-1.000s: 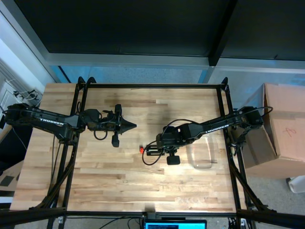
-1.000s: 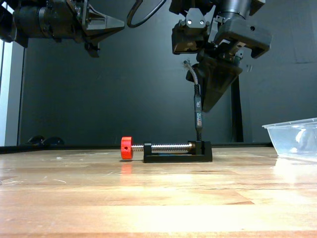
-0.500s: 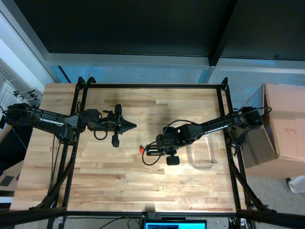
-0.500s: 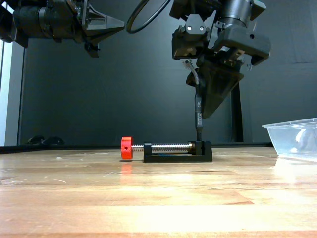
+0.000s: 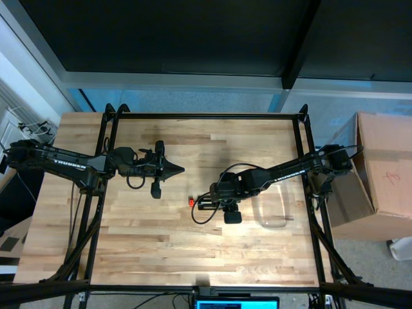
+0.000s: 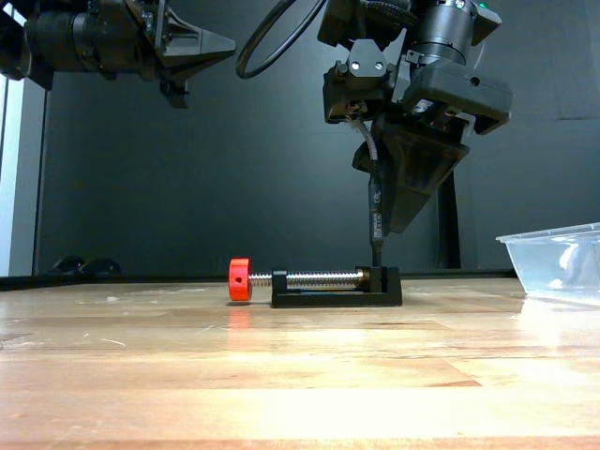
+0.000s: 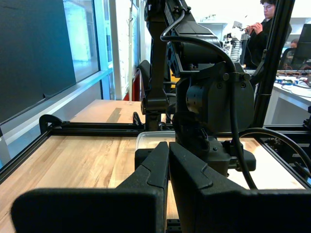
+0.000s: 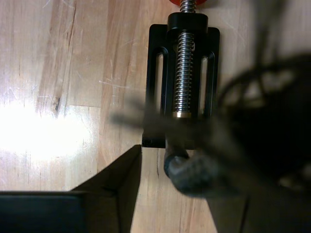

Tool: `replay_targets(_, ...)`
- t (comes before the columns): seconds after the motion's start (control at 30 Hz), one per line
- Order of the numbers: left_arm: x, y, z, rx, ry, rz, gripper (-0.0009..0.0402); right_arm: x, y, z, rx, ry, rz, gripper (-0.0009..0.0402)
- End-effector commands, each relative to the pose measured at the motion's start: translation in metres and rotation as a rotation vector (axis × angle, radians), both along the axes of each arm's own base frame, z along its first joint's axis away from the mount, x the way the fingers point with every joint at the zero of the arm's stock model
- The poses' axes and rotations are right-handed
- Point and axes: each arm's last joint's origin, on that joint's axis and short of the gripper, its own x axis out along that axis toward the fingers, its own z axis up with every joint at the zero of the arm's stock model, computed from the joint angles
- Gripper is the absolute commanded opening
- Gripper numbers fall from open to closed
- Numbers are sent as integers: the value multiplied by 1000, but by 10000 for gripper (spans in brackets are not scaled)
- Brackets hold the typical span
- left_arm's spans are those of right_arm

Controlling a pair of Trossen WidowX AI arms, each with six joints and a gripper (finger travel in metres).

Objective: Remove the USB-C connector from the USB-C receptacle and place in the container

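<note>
- The left gripper (image 6: 220, 42) hangs high over the left half of the light wooden bench (image 5: 161, 244). It points toward the middle.
- Its two black fingers (image 7: 155, 167) are pressed together. It holds nothing.
- The right gripper (image 6: 398, 220) points straight down, near the middle of the bench.
- It is right above one end of a small black clamp block (image 6: 333, 298) that has a shiny silver screw (image 6: 323, 278) and a round red knob (image 6: 240, 279).
- The thin black USB-C connector (image 6: 377, 225) stands upright. Its bottom tip is plugged into the USB-C receptacle (image 6: 382, 275) at the end of the block away from the knob.
- A grey cable (image 6: 364, 141) curves up from the top of the connector.
- In the right wrist view, the right gripper's fingers are apart, with the connector (image 8: 182, 172) between them. There is a gap between one finger (image 8: 121, 187) and the connector, so it is not squeezed.
- The clear plastic container (image 6: 553, 258) sits on the bench to the right of the block, apart from it.
- A brown cardboard box (image 5: 380, 174) stands off the bench on the right.
</note>
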Motion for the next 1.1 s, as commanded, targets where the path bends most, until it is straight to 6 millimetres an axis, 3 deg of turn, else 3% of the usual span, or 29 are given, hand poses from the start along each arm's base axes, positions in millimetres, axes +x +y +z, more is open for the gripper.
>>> replay_targets(0.03,0,0,0,0,0,0,0,0,0,0,0,0,0,193)
replay_targets(0.27,0,0,0,0,0,0,0,0,0,0,1,4,-4,229)
replay_targets(0.63,0,0,0,0,0,0,0,-1,0,3,2,-4,-2,232)
replay_targets(1.1,0,0,0,0,0,0,0,-14,-2,60,20,-49,-22,231)
